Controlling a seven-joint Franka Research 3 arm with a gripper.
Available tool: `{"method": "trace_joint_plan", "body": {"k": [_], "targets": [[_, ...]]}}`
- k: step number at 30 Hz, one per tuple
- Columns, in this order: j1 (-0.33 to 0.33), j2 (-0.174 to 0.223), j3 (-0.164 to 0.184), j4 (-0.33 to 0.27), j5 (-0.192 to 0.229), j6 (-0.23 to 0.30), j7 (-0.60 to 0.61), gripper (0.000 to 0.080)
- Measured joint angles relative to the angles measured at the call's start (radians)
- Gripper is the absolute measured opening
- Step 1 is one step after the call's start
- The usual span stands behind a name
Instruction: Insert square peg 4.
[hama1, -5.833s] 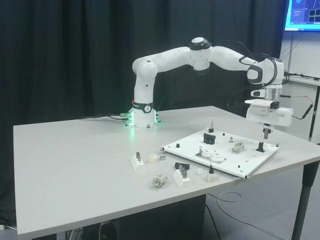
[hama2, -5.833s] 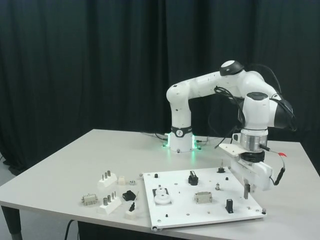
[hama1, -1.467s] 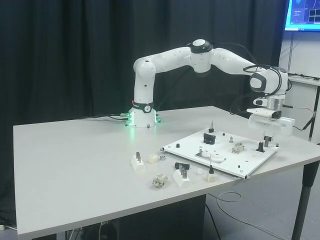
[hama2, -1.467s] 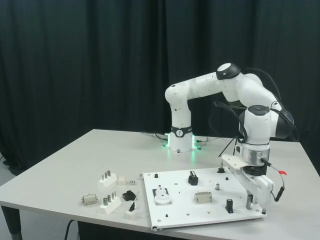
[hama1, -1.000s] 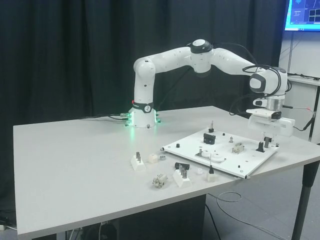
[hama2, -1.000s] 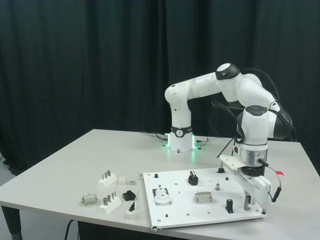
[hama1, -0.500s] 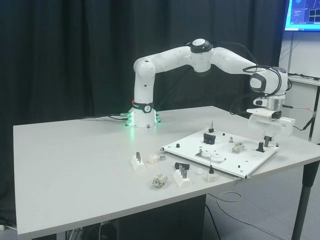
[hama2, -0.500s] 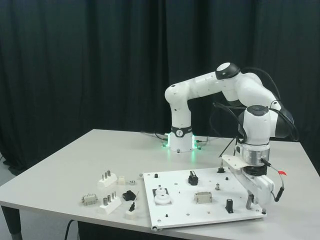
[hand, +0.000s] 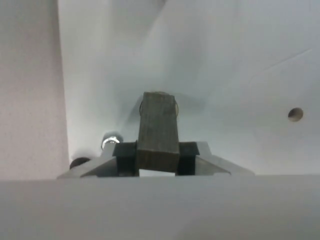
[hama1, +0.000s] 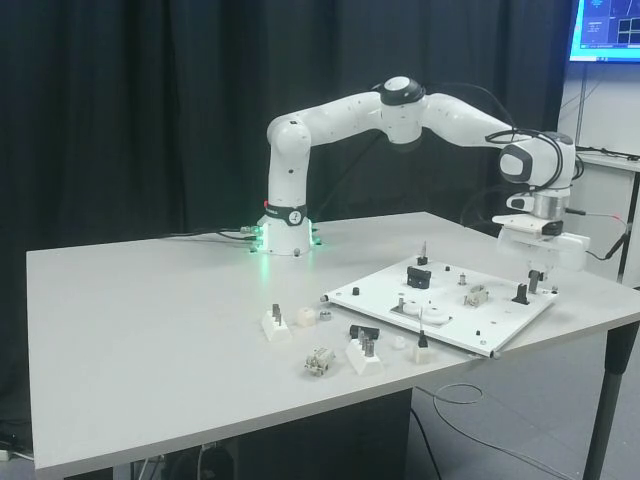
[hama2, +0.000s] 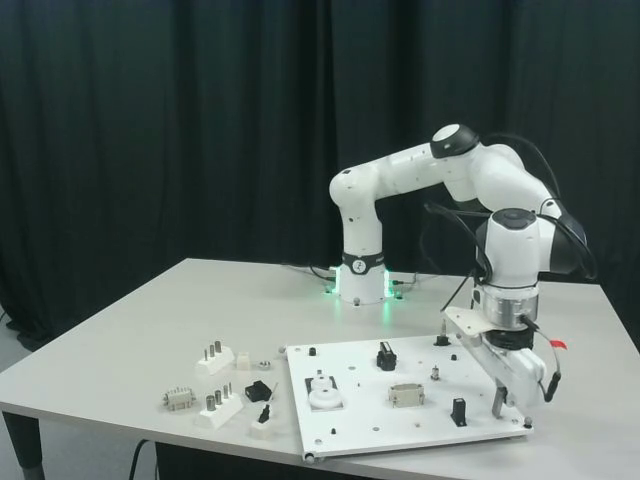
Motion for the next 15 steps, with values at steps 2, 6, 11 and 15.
{"method": "trace_joint_plan", "body": {"k": [2, 6, 11, 15], "targets": [[-0.003, -0.004, 0.000, 0.000, 0.000, -0.002, 0.003, 0.0153], [-0.009, -0.010, 0.000, 0.000, 0.000, -0.007, 0.003, 0.0153], [-0.016, -0.013, 0.000, 0.000, 0.002, -0.014, 0.003, 0.0153], [-0.021, -0.013, 0.003, 0.000, 0.011, -0.016, 0.002, 0.0153]]}}
